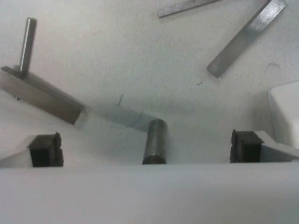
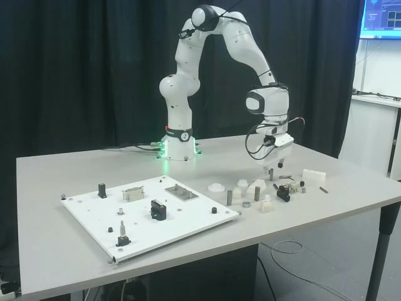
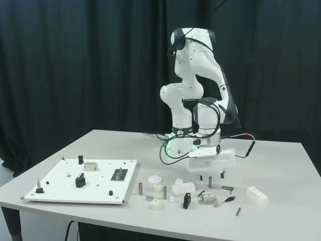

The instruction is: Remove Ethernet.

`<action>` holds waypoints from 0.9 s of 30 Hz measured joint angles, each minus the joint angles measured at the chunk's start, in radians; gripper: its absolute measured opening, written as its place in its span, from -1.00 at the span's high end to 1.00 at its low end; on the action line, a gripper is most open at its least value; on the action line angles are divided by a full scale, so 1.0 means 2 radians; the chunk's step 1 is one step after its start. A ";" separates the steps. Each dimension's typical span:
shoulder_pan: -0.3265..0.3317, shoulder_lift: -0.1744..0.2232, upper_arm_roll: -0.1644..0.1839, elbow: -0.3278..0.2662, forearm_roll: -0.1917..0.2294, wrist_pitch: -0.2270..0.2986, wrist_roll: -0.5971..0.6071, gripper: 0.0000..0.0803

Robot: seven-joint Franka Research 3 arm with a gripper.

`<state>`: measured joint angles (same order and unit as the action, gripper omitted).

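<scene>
My gripper [image 3: 211,175] hangs low over loose parts on the grey table, to the right of the white board [image 3: 60,192]. It is open, and its black pads [image 1: 45,150] stand wide apart. Between them a short grey cylinder [image 1: 154,141] stands upright on the table, touching neither pad. In the first room view the gripper [image 2: 270,169] is just above that peg. A pale boxy connector [image 3: 91,166] sits mounted on the board [image 2: 81,216], far from the gripper. I cannot tell which part is the Ethernet one.
Flat grey bars [image 1: 245,39] and a grey block with an upright pin [image 1: 42,95] lie near the fingers. A white block [image 3: 256,195], a black piece [image 3: 186,201], white parts [image 3: 183,188] and small pegs [image 3: 141,189] are scattered beside the board. Black fixtures [image 2: 157,210] stand on the board.
</scene>
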<state>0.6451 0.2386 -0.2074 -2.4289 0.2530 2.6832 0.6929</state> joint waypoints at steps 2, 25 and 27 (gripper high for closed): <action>0.000 -0.001 0.000 0.001 0.000 0.000 0.000 -0.99; -0.006 -0.013 -0.012 0.008 -0.021 -0.001 0.000 -0.99; -0.006 -0.013 -0.013 0.009 -0.026 -0.001 0.000 -0.99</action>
<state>0.6326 0.2130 -0.2339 -2.4104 0.2013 2.6819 0.6928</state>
